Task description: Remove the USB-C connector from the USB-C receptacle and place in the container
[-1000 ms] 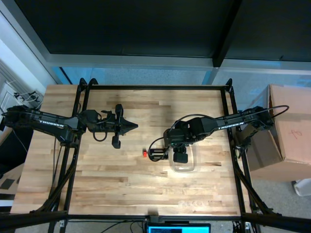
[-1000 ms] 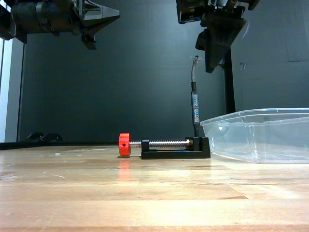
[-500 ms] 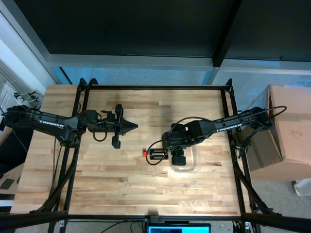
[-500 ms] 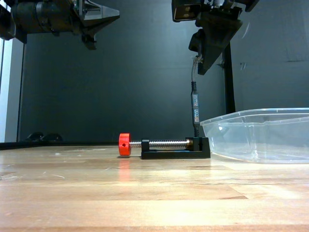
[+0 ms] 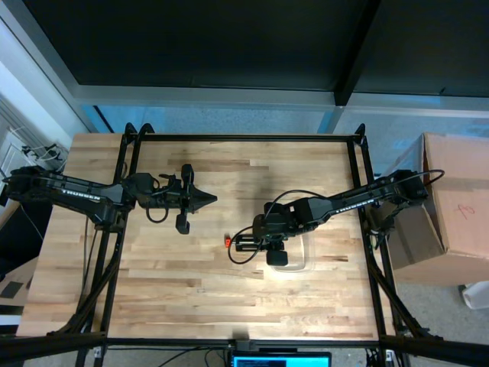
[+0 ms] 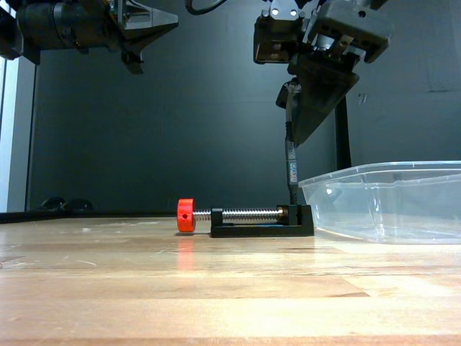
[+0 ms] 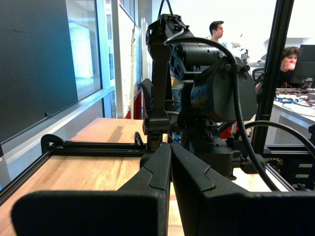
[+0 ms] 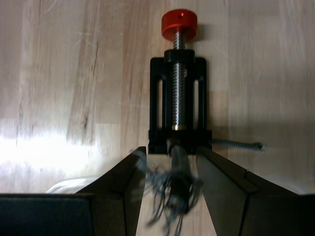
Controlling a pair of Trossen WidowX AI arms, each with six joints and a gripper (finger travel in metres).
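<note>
Only the right wrist view showed the right pincer (image 8: 171, 151) spread apart, empty, flanking the USB-C connector (image 8: 178, 166). The low view showed that connector upright in the USB-C receptacle (image 6: 294, 212) beside the container (image 6: 382, 198). The left pincer (image 6: 164, 24) hung pressed together, empty, high at left.

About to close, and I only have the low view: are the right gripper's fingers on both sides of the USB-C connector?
Observer: Yes. The right wrist view shows the right gripper open, a finger on each side of the USB-C connector, which stands in the vise, gaps both sides.
Operator: Where's the left gripper in depth?
Observer: In the high view, the left gripper hangs farther from the near edge than the vise, well to its left.
Operator: Open or shut?
Observer: Shut; the left wrist view shows its fingers meeting.
</note>
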